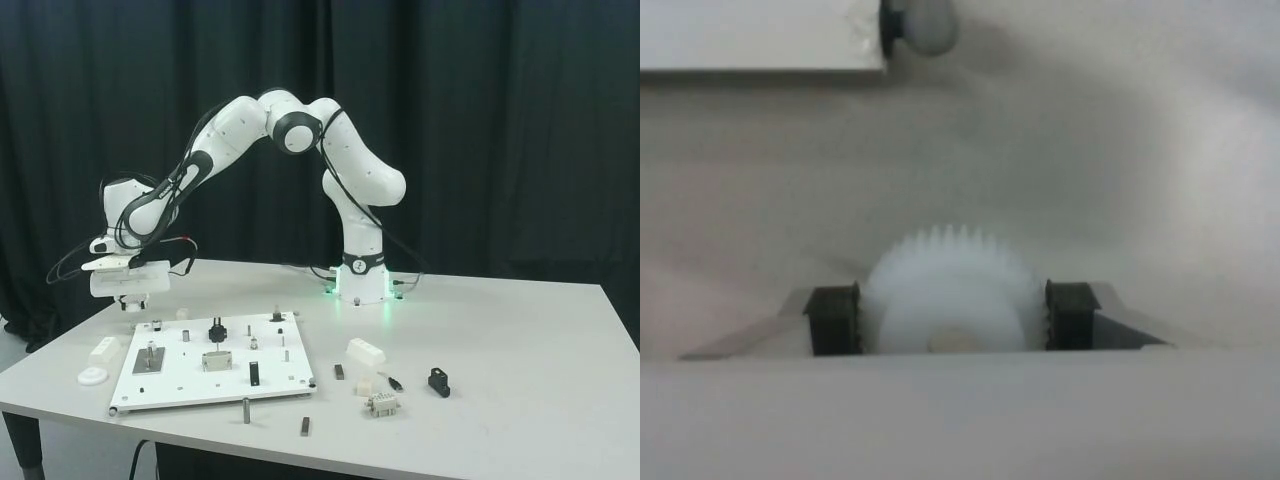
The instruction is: Place medium gear.
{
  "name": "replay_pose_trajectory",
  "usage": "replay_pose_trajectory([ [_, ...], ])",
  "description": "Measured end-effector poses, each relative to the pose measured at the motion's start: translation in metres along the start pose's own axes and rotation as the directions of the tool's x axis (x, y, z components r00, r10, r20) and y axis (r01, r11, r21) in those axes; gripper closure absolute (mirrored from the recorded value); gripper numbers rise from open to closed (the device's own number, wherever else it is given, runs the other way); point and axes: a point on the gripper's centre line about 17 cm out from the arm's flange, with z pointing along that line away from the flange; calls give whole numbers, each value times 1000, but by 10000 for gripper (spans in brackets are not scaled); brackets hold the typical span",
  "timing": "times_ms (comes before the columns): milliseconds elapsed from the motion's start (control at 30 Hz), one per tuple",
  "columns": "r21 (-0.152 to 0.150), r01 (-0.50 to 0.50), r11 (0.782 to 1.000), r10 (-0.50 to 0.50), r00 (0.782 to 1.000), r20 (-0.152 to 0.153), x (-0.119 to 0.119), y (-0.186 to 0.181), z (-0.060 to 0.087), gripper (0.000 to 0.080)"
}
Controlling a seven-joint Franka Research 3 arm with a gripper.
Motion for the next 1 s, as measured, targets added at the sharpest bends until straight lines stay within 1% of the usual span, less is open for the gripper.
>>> replay_pose_trajectory([
  [200,7,7,1000,-7,1000,-8,-5,-5,5,406],
  [533,13,12,1000,-12,1000,0,-8,-7,14,406],
  [1000,5,11,1000,-11,1000,2,-7,-6,29,406],
])
